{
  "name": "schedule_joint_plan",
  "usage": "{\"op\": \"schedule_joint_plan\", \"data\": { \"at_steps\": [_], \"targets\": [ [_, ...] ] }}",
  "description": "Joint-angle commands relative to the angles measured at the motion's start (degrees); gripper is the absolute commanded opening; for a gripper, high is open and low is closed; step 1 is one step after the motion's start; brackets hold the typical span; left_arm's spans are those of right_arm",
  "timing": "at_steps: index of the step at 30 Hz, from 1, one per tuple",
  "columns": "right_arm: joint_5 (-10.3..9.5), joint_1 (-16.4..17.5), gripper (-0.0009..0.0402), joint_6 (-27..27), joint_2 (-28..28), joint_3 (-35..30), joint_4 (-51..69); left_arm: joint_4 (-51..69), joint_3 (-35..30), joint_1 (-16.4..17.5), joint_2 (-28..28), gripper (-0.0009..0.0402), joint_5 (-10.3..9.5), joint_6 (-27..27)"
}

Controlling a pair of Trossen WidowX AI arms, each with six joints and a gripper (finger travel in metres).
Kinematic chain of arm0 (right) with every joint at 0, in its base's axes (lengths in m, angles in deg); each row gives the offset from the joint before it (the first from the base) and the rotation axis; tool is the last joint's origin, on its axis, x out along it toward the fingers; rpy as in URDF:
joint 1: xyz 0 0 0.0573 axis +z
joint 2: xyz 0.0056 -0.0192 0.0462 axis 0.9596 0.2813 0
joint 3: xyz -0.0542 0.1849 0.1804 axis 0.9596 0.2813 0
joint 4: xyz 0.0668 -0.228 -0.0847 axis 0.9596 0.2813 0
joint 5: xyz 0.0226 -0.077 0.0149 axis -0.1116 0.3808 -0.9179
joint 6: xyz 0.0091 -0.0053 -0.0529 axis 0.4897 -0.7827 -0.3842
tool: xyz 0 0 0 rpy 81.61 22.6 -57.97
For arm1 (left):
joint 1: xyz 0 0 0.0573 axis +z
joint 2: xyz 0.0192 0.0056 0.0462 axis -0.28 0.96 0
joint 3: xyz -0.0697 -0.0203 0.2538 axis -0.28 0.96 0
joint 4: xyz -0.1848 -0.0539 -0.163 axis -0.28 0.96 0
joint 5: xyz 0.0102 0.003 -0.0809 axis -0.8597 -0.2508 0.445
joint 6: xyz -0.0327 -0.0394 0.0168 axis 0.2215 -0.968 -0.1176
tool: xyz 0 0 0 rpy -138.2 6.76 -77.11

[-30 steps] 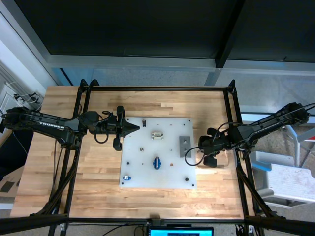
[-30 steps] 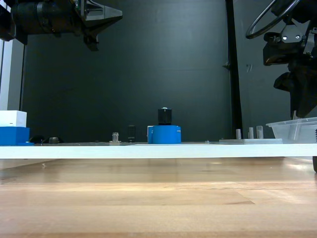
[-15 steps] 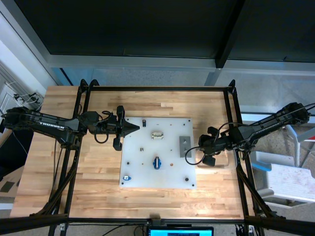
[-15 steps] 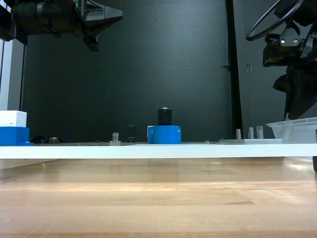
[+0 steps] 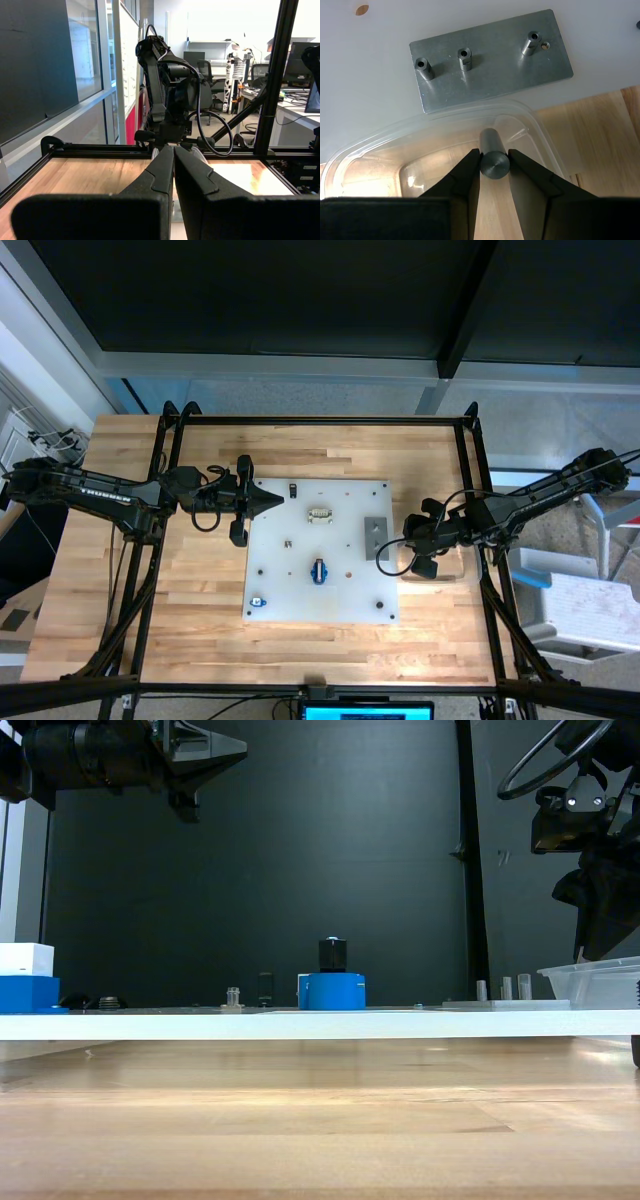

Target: Pick the 16mm cylinder and place it in the container

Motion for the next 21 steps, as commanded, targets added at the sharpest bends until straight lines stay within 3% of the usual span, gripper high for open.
{"op": "schedule_joint_plan", "data": {
  "at_steps": [1,11,21],
  "targets": [
    [-0.07,0.04,0.0109,0.15,0.04,-0.04,0.02,-0.02,-0.02,0.0,0.0,0.0,0.02,0.0],
    [-0.42,0.11,0.0155,0.59,0.04,-0.11,0.11,-0.02,-0.02,0.0,0.0,0.0,0.0,0.0],
    [-0.55,0.09,0.016,1.49,0.04,-0.2,0.26,-0.02,-0.02,0.0,0.0,0.0,0.02,0.02]
  ]
}}
